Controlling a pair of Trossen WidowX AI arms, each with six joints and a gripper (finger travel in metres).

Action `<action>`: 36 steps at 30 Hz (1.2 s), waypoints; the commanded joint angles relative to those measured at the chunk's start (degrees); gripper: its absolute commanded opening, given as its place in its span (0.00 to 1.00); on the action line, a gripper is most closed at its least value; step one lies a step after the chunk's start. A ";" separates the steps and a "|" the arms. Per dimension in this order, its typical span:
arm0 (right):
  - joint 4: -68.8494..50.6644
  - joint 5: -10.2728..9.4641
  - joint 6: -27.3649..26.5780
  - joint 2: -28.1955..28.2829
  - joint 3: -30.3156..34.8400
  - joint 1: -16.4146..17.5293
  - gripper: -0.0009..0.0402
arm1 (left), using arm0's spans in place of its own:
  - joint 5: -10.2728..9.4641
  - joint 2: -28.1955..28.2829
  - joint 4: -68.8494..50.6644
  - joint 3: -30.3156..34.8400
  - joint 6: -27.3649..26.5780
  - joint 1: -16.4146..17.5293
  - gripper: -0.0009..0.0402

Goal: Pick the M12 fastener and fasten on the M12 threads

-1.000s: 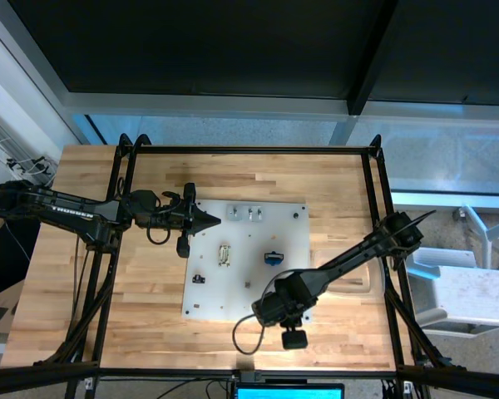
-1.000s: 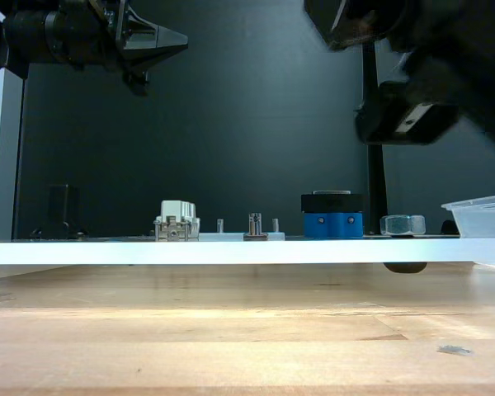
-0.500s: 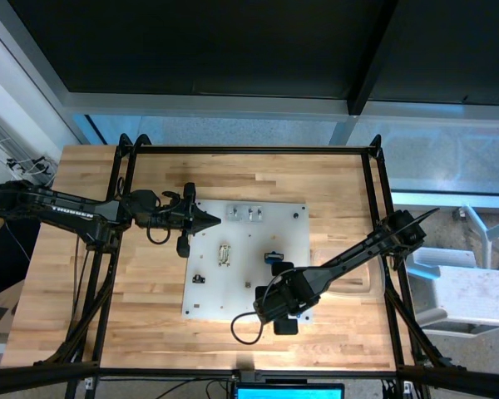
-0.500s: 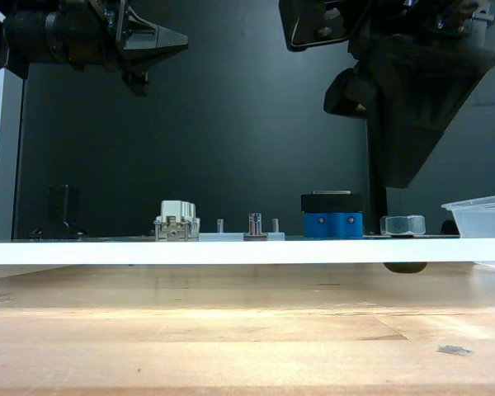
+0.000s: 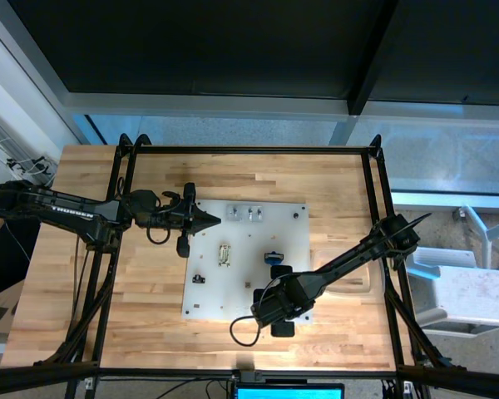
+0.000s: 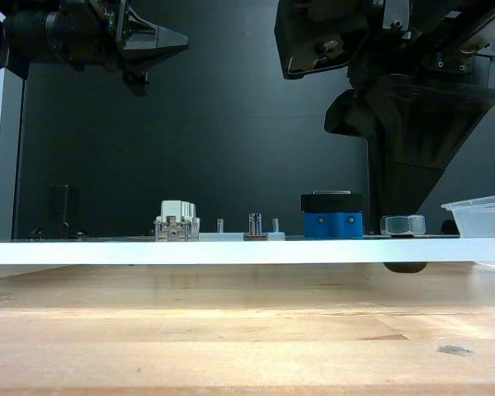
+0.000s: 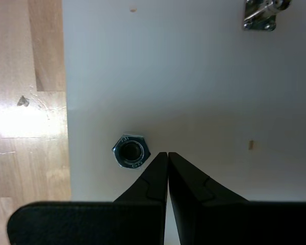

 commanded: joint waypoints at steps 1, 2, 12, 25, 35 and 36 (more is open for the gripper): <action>0.11 -6.49 0.07 -0.04 0.04 0.04 0.02 | 0.02 0.02 0.02 0.00 0.02 0.00 0.02; 0.09 -10.05 0.09 -0.31 0.04 0.02 0.02 | 0.02 0.02 0.02 0.00 0.02 0.02 0.02; -1.14 -18.47 -0.07 -1.75 0.04 -0.02 0.02 | 0.02 0.02 0.00 0.00 0.02 0.00 0.02; -0.57 1.38 1.88 -2.19 0.02 -0.02 0.02 | 0.02 0.00 0.00 0.00 0.02 0.02 0.02; 0.61 0.70 1.73 -0.37 0.02 0.13 0.02 | 0.02 0.02 0.00 0.00 0.02 0.02 0.02; 0.61 0.68 1.70 -0.37 0.02 0.15 0.02 | 0.02 0.02 0.02 0.00 0.02 0.02 0.02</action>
